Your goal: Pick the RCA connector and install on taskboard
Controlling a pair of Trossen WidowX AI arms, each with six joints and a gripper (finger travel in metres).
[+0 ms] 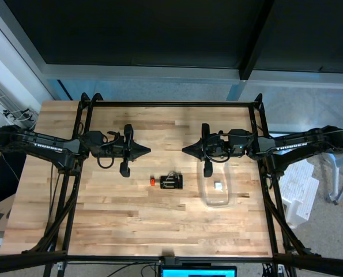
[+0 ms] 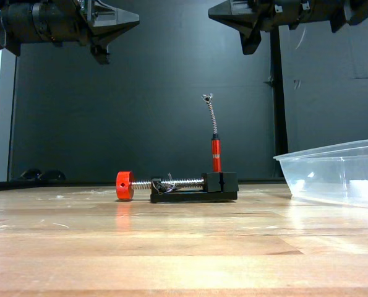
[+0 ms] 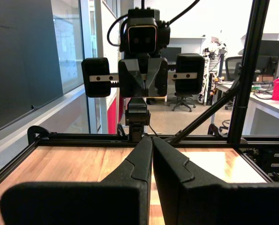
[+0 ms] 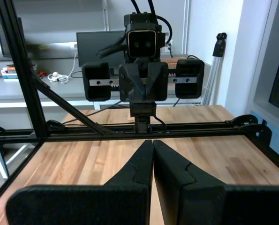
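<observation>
RCA connector (image 2: 215, 154) upright on the black vise (image 2: 193, 187), nothing holding it | braided cable (image 2: 211, 114) rises free | right gripper (image 4: 153, 143) and left gripper (image 3: 152, 139) closed, empty, parked high | risk: if half-seated (can't tell from here), cable's spring may tip it off

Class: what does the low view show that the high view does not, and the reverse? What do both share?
Low only: the connector standing upright on the vise, braided cable rising free. High only: the white block in the clear tray. Both: vise, red knob, tray, and the left hand and right hand parked high, facing each other, holding nothing.
</observation>
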